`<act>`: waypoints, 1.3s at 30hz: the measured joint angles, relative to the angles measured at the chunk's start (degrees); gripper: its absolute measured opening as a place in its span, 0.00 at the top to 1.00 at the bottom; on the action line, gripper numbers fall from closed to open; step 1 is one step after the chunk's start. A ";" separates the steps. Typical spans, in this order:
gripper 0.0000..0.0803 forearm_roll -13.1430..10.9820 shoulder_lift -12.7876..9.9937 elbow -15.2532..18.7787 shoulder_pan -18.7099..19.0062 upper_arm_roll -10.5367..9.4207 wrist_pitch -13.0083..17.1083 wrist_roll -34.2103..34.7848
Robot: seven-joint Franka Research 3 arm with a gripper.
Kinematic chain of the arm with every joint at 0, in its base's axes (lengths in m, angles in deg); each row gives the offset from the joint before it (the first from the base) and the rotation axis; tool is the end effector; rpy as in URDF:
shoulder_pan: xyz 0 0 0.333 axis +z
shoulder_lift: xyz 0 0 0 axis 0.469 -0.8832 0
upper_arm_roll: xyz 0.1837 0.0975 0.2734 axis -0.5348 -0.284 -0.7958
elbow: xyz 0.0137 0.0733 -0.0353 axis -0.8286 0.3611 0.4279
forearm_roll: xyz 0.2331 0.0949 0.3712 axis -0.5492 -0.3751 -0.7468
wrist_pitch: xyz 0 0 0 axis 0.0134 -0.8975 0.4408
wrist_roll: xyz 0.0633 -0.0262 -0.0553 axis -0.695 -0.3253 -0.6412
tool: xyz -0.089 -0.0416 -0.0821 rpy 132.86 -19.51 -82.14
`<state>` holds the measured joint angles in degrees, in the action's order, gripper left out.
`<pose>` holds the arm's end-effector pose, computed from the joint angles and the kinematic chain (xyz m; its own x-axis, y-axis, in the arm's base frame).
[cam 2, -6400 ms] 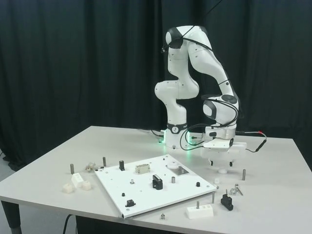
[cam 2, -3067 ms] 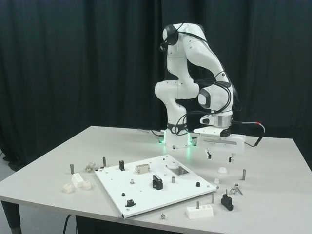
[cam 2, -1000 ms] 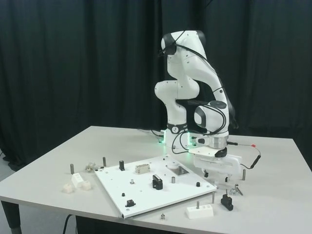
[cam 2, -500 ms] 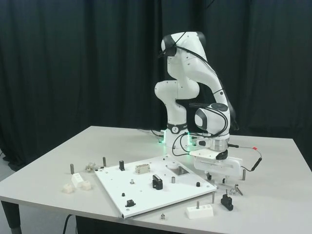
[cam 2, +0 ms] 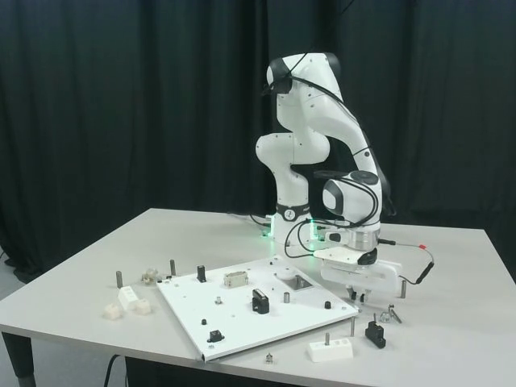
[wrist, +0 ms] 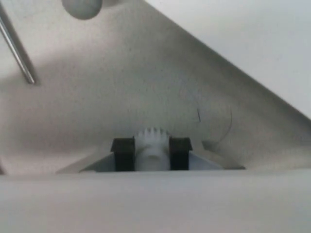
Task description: Pick small gear.
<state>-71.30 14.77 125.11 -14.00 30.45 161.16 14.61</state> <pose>0.4877 0.2772 0.1355 0.5182 -0.8552 -0.0101 -0.8545 -0.5182 0.0361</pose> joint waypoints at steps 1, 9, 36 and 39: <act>0.82 0.07 -0.02 -0.09 0.00 0.00 -0.08 0.00; 0.82 0.20 0.05 -1.29 0.07 -0.03 -1.83 -0.04; 0.82 0.16 4.41 -3.06 0.65 -0.75 -10.33 0.02; 0.82 0.16 4.41 -3.06 0.65 -0.75 -10.33 0.03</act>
